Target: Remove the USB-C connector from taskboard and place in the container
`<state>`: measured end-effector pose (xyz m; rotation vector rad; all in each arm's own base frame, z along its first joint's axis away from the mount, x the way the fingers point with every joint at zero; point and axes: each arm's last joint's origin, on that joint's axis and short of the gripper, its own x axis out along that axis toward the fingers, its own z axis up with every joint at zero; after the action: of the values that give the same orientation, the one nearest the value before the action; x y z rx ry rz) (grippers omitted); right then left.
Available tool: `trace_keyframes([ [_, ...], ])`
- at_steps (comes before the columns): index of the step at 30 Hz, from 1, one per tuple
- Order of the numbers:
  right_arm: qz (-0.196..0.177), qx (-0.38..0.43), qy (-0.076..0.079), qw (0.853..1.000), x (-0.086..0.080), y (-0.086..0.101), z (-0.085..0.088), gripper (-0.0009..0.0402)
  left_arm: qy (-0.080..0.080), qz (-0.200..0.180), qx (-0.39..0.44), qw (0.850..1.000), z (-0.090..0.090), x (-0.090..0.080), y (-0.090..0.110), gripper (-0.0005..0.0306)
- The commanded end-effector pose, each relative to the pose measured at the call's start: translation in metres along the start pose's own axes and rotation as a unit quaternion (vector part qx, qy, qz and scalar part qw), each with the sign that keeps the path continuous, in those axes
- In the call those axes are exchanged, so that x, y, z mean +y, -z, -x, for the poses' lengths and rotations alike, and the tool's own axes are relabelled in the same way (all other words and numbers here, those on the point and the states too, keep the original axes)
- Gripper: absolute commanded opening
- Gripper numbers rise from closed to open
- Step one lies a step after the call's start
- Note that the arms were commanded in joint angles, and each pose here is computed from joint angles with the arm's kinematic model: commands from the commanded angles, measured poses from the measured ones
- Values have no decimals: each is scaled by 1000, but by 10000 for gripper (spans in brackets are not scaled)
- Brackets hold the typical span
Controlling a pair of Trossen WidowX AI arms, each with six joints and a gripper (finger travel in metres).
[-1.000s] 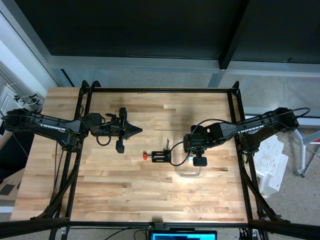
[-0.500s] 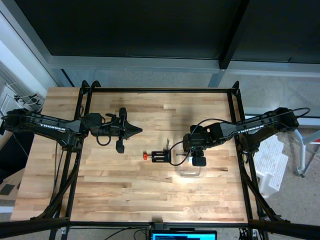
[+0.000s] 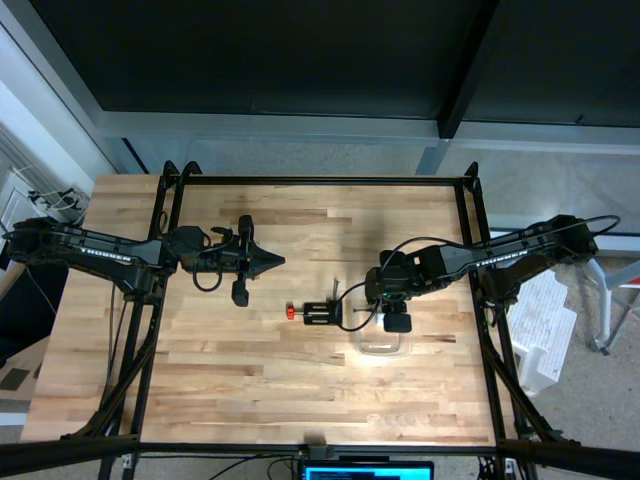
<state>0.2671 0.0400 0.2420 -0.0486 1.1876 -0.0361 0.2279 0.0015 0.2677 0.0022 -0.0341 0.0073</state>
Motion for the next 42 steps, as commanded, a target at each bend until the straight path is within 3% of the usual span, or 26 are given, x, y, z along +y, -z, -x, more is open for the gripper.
trace_keyframes([
  [1, -6, -66, -8, 998, -1, -7, 13, 119, 0, 0, 0, 1000, 0, 0, 0, 0],
  [8, -6, -193, -17, 981, -7, -15, 40, 61, 0, 0, 0, 1000, 0, 0, 0, 0],
  [15, -5, -296, -25, 955, -11, -11, 48, -4, 0, 0, 0, 1000, 0, 0, 0, 0],
  [22, -36, -393, -19, 919, -22, -11, 48, 1, 0, 0, 0, 1000, 0, 0, 0, 0],
  [29, -40, -474, -13, 879, -27, -15, 51, 0, 0, 0, 0, 1000, 0, 0, 0, 0],
  [33, -46, -501, -5, 864, -33, -14, 51, 0, 0, 0, 0, 1000, 0, 0, 0, 0],
  [36, -44, -522, -15, 852, -38, -13, 50, 0, 0, 0, 0, 1000, 0, 0, 0, 0],
  [42, -50, -546, -8, 836, -41, -9, 46, 0, 0, 0, 0, 1000, 0, 0, 0, 0],
])
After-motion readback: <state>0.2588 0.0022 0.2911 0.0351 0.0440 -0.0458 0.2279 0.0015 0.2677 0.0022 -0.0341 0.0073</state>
